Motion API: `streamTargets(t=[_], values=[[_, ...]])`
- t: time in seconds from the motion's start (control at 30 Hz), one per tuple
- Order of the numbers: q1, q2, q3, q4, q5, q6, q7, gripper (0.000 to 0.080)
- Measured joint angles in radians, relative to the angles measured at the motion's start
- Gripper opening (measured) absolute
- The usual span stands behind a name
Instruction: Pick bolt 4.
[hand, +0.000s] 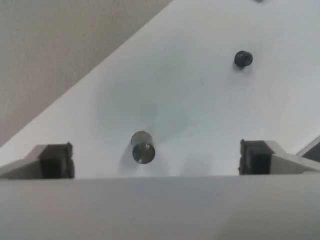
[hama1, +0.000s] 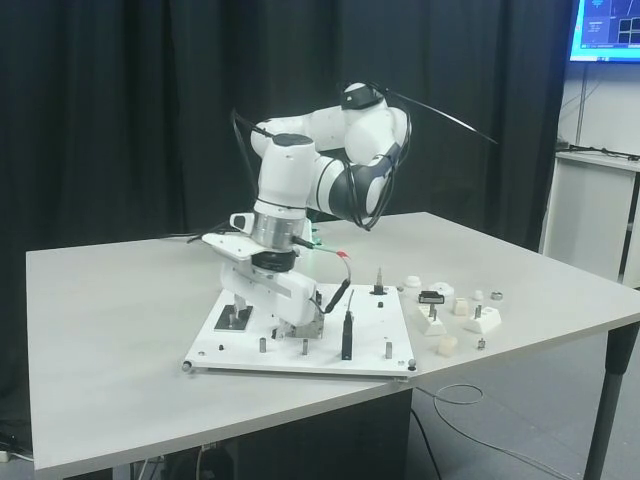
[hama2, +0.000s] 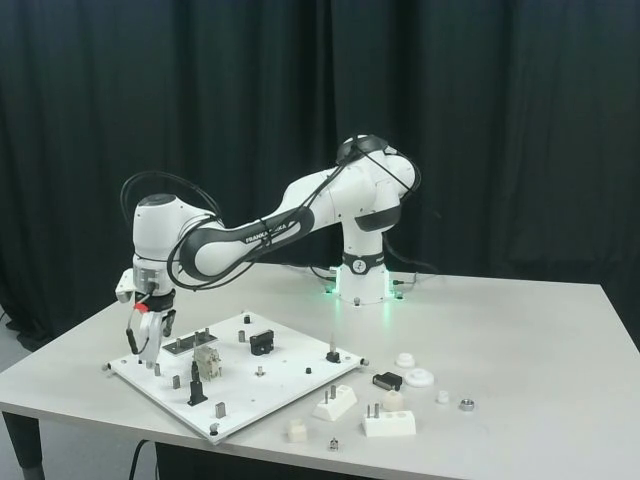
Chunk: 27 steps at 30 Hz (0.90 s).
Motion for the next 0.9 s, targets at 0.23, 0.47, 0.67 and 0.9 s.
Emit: streamTargets(t=[0.23, 0.47, 0.67, 0.9], values=[[0.002, 0.000, -0.007, 0.000, -0.004, -0.003, 0.000, 0.0788], [0.005, 0.000, -0.014, 0.000, -0.006, -0.007, 0.000, 0.0797], [0.007, 0.000, -0.018, 0.000, -0.011, -0.008, 0.000, 0.0799], [0.008, 0.000, -0.028, 0.000, -0.013, -0.016, 0.000, 0.0800]])
